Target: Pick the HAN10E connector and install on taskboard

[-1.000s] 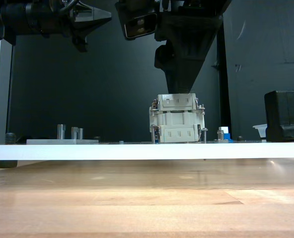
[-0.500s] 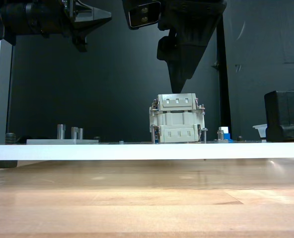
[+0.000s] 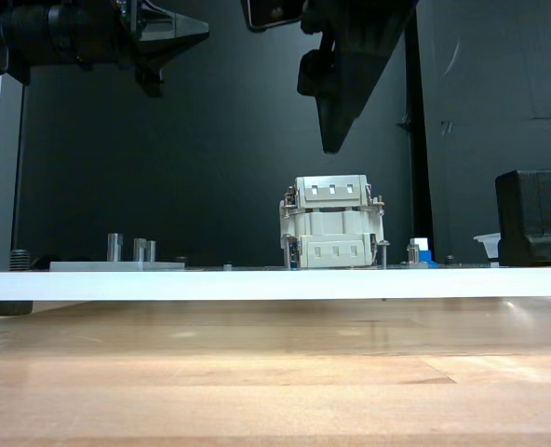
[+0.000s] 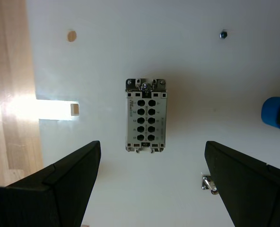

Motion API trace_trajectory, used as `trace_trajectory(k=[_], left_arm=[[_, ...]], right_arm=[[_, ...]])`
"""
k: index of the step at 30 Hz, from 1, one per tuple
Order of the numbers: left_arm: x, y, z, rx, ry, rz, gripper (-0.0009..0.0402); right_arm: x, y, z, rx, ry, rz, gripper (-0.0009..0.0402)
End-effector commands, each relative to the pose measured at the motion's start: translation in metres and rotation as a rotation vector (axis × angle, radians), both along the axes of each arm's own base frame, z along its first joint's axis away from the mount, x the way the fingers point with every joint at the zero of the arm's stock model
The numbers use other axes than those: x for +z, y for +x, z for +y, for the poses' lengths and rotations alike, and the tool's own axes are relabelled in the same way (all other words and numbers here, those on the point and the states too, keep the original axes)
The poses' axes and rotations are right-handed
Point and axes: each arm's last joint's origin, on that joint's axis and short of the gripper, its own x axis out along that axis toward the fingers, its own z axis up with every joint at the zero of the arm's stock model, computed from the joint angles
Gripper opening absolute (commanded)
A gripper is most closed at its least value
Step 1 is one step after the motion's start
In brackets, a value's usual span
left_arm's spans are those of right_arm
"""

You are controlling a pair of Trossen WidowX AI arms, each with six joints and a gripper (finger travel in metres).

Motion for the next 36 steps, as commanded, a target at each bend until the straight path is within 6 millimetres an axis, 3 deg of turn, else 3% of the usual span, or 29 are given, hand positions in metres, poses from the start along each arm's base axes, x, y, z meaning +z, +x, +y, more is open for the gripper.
trace_trajectory(k=[1,10,14,19,33,36], left_arm=[[0.000,0.000,0.000,0.000,0.000,-0.001,0.0001],[0.000,0.000,0.000,0.000,0.000,-0.001,0.0001],[0.000,0.000,0.000,0.000,0.000,-0.001,0.0001],[0.000,0.000,0.000,0.000,0.000,-0.001,0.0001],[0.000,0.000,0.000,0.000,0.000,0.000,0.0001],[0.000,0.000,0.000,0.000,0.000,-0.001,0.0001]], right_arm=[[0.008,-0.004,-0.001,0.007,0.008,-0.012,0.0309],[0.017,-0.009,-0.003,0.011,0.017,-0.036,0.0307],[0.024,-0.016,-0.013,0.006,0.032,-0.098,0.0284],[0.033,-0.030,-0.032,0.003,0.047,-0.211,0.0224],[0.050,-0.084,-0.087,-0.021,0.032,-0.512,-0.0003],[0.051,-0.094,-0.096,-0.037,0.029,-0.598,0.0007]])
